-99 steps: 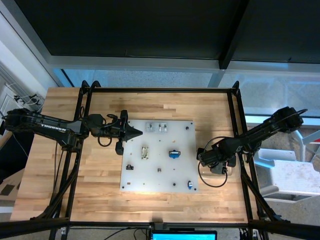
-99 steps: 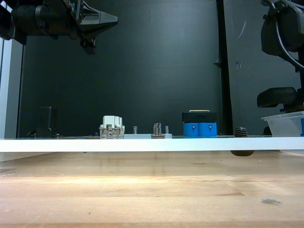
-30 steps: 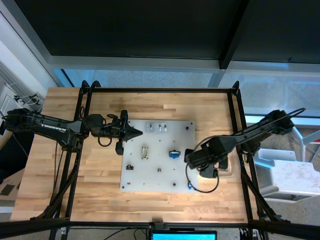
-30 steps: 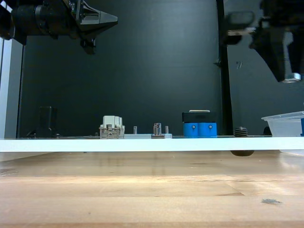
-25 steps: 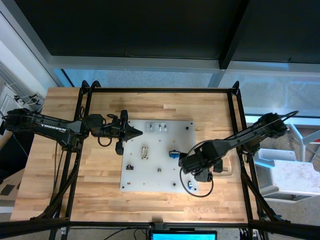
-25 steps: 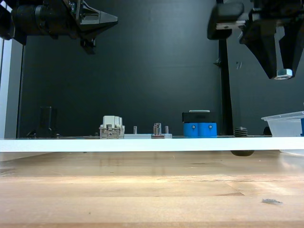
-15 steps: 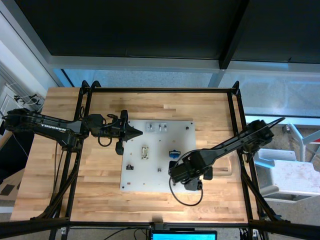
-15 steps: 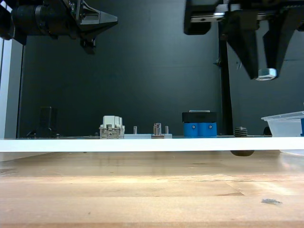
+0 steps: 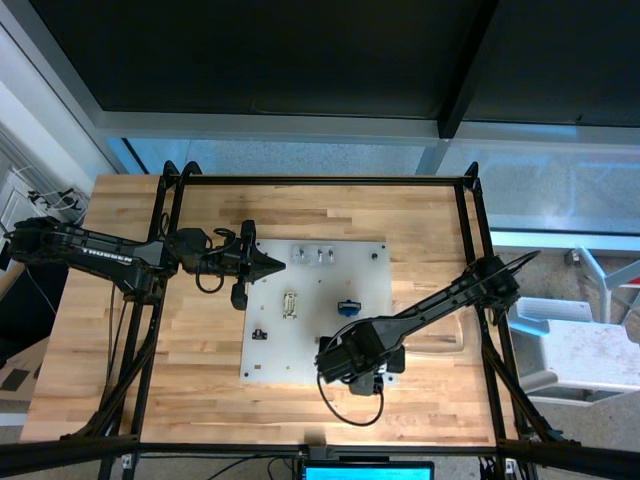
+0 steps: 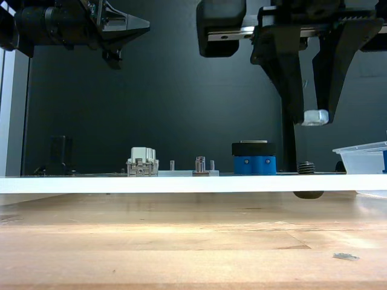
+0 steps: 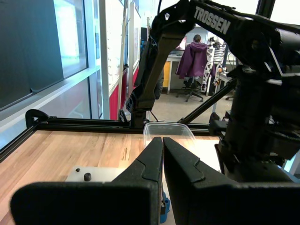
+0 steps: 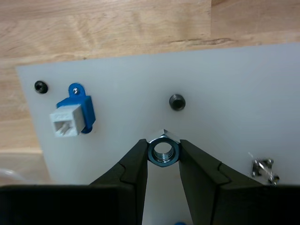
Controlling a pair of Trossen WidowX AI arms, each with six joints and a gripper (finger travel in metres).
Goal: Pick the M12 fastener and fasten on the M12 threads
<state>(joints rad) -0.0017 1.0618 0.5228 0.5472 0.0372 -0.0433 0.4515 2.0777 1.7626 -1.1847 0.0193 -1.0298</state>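
Observation:
The M12 nut (image 12: 163,152), small, silver and six-sided, is pinched between the fingers of my right gripper (image 12: 163,154), which is shut on it. In the low view the nut (image 10: 315,117) hangs well above the black ribbed stud (image 10: 307,167), slightly to its right. The stud shows bare ribs. From the wrist, the stud (image 12: 177,101) is a dark round spot on the white board (image 12: 243,93), just beyond the nut. The right gripper (image 9: 362,368) is over the board's near right part. My left gripper (image 9: 278,266) is shut and held high at the board's far left edge.
A blue connector with a white socket (image 12: 70,115) is mounted beside the stud. A blue block (image 10: 254,163), a silver post (image 10: 201,164) and a grey connector (image 10: 142,162) stand on the board. The clear tray (image 10: 363,156) lies right of the board.
My right arm rose from the tray with the nut and swung left and toward the near edge, lowering over the board's near right part. The left arm stayed still.

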